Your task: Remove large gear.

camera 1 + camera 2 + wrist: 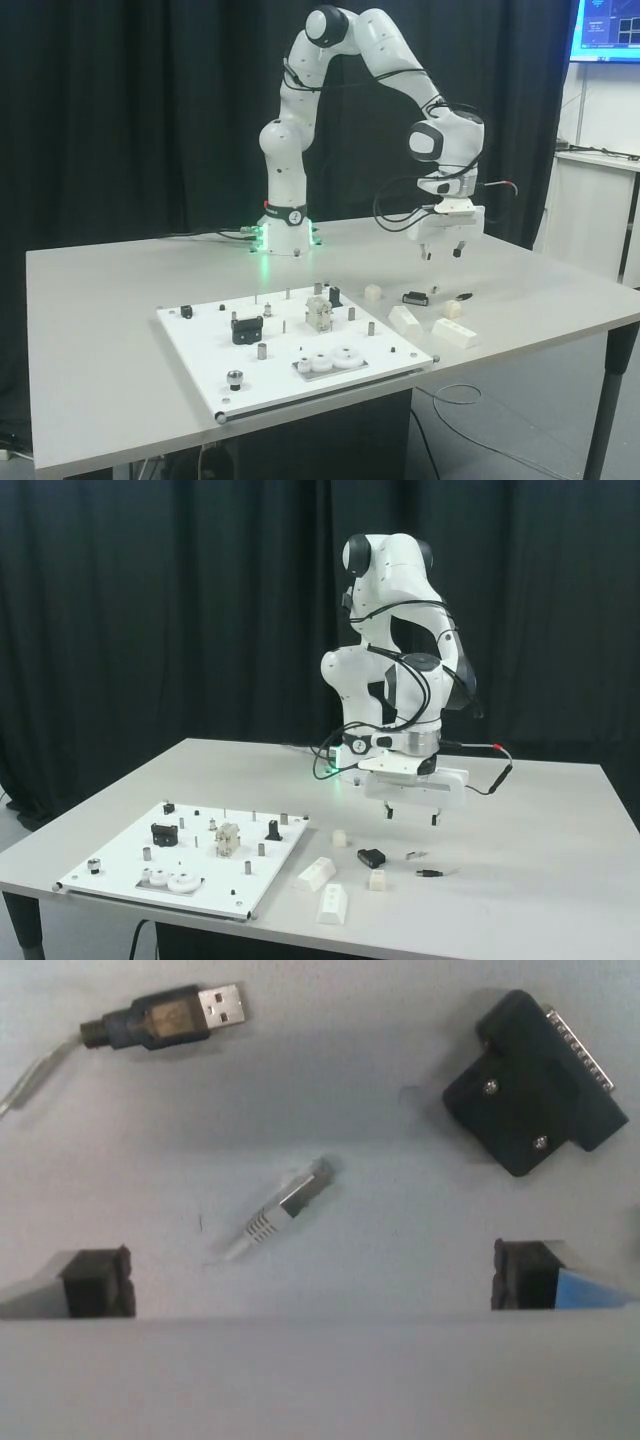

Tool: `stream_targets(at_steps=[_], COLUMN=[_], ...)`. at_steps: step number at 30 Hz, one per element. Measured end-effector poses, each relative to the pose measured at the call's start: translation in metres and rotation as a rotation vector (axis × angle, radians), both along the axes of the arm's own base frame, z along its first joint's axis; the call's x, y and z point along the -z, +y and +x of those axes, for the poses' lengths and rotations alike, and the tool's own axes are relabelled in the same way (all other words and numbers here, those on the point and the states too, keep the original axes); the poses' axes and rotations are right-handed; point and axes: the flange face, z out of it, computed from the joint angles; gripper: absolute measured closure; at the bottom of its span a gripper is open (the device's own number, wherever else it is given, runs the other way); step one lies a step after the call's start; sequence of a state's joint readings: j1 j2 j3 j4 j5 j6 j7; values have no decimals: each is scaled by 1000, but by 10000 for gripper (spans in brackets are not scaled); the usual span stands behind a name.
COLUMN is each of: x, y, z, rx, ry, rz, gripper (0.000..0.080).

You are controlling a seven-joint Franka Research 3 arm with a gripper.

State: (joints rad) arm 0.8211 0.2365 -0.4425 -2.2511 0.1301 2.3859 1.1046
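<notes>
Our end effector [441, 250] hangs above the grey surface [110, 290] with its fingers [98, 1282] spread wide apart and nothing between them. Directly beneath it lie loose connectors, not gears: a small network plug [285, 1206] nearly under the gap, a USB plug [170, 1018] and a black multi-pin connector [535, 1082] a little further out. Beyond those sit a few white blocks [322, 874].

The large gear [345, 357] is well away from the end effector, in the row of white gears at the near edge of the white board [200, 345], apparently seated on its plate.

We judge the risks thus. Descending here would close on a plug, not the gear. Crossing low to the board could sweep the connectors or blocks aside. At the board, the neighbouring gears [320, 363] touch or nearly touch the large one, so a poorly centred grip could catch two, or lift it tilted and jam it on its shaft.
</notes>
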Motion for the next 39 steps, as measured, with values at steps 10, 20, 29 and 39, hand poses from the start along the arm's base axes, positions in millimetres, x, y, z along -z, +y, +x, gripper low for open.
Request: stream_targets(at_steps=[10,20,29,39], x=[-1,-2,-3,-4], y=[-2,-4,-6,-9], z=[2,5,6,8], rx=[5,10,9,13], ry=[-10,-24,-31,-35], rz=[-2,-5,-10,-13], gripper=[3,3,3,3])
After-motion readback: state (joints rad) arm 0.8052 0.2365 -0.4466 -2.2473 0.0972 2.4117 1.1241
